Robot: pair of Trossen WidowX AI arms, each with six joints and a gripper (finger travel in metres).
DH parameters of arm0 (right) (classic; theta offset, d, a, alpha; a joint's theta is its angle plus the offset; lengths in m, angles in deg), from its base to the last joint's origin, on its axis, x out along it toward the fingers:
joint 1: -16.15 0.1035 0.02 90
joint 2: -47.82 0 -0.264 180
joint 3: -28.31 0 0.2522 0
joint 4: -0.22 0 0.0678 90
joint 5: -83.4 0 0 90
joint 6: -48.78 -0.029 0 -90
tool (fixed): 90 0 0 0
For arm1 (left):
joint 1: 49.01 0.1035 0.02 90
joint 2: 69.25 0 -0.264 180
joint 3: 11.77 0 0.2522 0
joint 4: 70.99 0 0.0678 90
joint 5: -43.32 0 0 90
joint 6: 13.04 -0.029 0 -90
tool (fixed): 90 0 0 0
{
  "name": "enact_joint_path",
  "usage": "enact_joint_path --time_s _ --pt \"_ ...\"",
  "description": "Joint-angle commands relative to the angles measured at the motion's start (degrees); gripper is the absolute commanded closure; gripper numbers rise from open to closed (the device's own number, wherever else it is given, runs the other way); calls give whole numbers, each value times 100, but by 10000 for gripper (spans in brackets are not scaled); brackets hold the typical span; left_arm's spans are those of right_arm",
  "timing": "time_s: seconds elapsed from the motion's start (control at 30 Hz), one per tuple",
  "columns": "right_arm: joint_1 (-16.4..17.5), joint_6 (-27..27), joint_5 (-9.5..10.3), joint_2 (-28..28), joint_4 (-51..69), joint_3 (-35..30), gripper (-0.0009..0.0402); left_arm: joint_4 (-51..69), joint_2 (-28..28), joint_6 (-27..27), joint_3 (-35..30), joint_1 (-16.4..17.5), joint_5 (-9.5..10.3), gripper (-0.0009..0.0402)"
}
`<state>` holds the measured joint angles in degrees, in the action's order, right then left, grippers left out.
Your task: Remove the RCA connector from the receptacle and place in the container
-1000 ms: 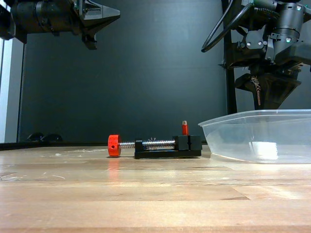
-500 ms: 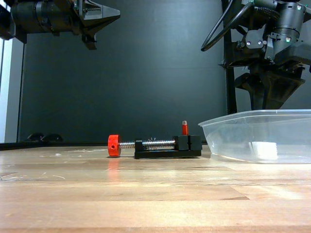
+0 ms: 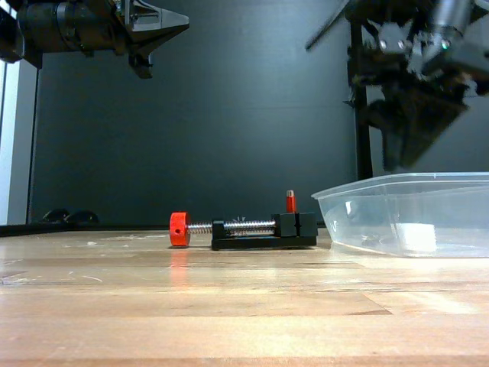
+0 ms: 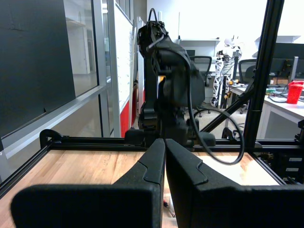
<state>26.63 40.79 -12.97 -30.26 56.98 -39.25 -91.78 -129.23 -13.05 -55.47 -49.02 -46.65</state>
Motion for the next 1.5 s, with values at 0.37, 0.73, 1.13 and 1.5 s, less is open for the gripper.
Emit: enact_joint_path --time_s 0.37,0.73,1.13,1.5 --pt "-662 748 284 616 -487 -562 398 0 -2 0 -2 2 0 393" --pt "-922 756 437 813 -2203 -557 394 0 -2 0 -2 2 0 393" --pt "-1036 824 310 1211 -4725 396 393 0 -2 0 -2 2 0 393" --pt "-1036 824 142 1617 -6413 1366 393 0 -2 0 -2 0 0 393"
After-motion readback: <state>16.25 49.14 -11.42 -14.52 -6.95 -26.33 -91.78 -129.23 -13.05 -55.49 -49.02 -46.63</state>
